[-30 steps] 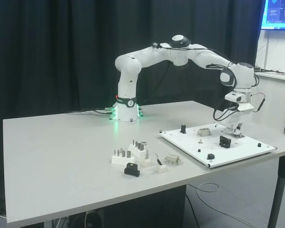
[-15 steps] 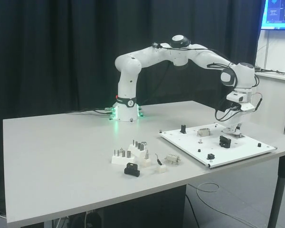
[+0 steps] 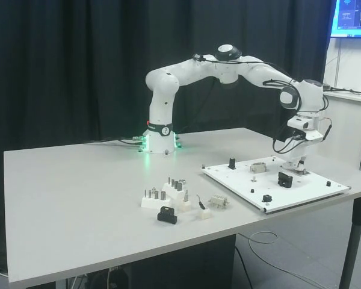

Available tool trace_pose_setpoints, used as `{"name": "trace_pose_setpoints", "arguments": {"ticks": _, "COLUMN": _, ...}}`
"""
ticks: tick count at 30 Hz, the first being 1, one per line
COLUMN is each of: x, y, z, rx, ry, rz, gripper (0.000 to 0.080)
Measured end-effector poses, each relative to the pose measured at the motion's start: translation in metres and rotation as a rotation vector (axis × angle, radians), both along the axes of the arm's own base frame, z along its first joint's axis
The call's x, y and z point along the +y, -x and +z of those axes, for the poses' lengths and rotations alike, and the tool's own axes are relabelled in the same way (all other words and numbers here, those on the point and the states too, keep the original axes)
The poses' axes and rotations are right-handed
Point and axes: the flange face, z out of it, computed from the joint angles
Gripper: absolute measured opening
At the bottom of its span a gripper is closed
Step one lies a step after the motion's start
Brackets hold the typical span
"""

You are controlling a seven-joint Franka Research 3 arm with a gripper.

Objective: Insert medium gear.

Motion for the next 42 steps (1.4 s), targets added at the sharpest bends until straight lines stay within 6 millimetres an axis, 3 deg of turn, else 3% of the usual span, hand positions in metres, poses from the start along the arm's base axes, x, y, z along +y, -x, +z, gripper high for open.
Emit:
{"name": "trace_pose_setpoints", "arguments": {"ticks": 20, "x": -0.0007, "y": -0.0011, "z": -0.0002, "rx": 0.004, "ry": -0.005, "rz": -0.117, "gripper": 0.0281}}
{"name": "trace_pose_setpoints", "arguments": {"ticks": 42, "x": -0.0016, "y": -0.0023, "z": -0.0041, "rx": 0.015, "ry": -0.010, "rz": 0.013, "gripper": 0.0281}}
